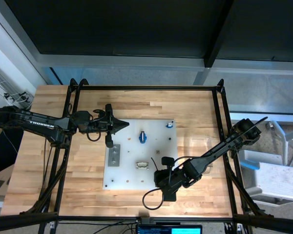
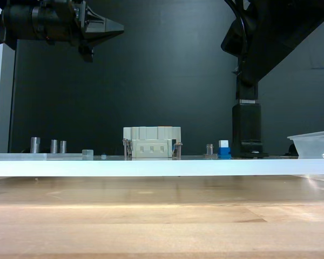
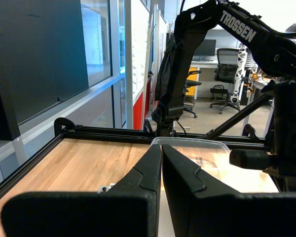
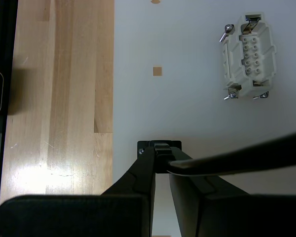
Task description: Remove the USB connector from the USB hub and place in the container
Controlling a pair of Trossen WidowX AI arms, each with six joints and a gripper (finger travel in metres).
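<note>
The USB connector (image 4: 161, 150) sits plugged in the small black USB hub (image 4: 173, 144) near the white board's edge. Its black cable (image 4: 237, 160) runs off sideways and curls in a loop (image 1: 144, 200) over the wood in front of the board. My right gripper (image 4: 160, 160) points down at the board (image 1: 162, 184) and is shut on the plug. The clear container (image 1: 200, 146) stands on the table right of the board, behind the right arm. My left gripper (image 1: 121, 125) hovers high above the board's far left corner, shut and empty.
On the white board (image 1: 127, 180) are a grey-white multi-pin connector (image 1: 142, 166), a blue clip (image 1: 143, 137), a small blue-white part (image 1: 169, 124) and a grey block with pegs (image 1: 114, 156). A black frame (image 1: 219, 146) rails the table.
</note>
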